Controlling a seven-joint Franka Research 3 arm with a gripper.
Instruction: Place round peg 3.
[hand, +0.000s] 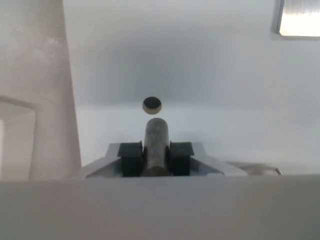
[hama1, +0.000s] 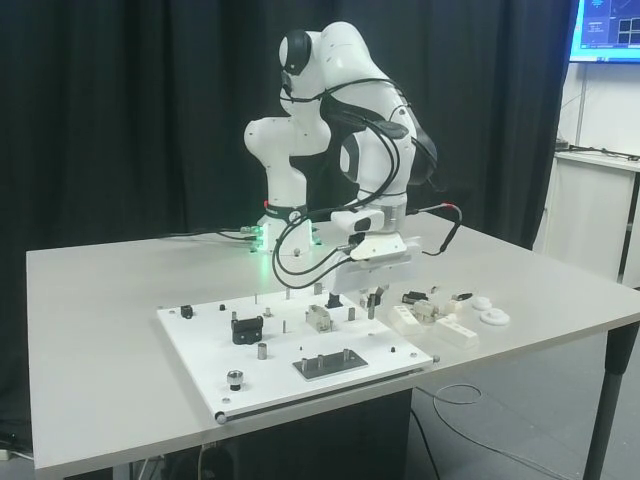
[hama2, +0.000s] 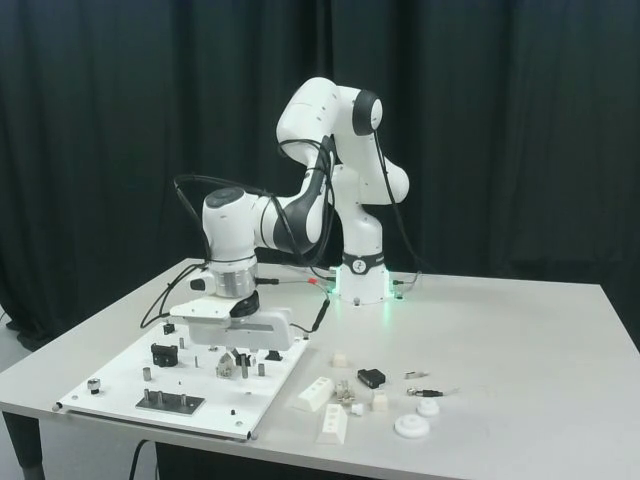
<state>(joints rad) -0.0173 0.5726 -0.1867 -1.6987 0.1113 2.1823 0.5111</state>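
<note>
Wrist view showed the gripper (hand: 156, 159) pinching the round peg (hand: 157, 145) between its black pads (hand: 130, 158), the peg's tip hanging just short of a dark round hole (hand: 152, 104) in the white board (hand: 210, 125). Picking up looked done (by my reading); lining up, lowering and letting go were left. Both room views placed the gripper (hama2: 240, 357) low over the board (hama2: 110, 395) among its fixtures, but neither made out the peg or hole, which only the wrist camera caught.
</note>
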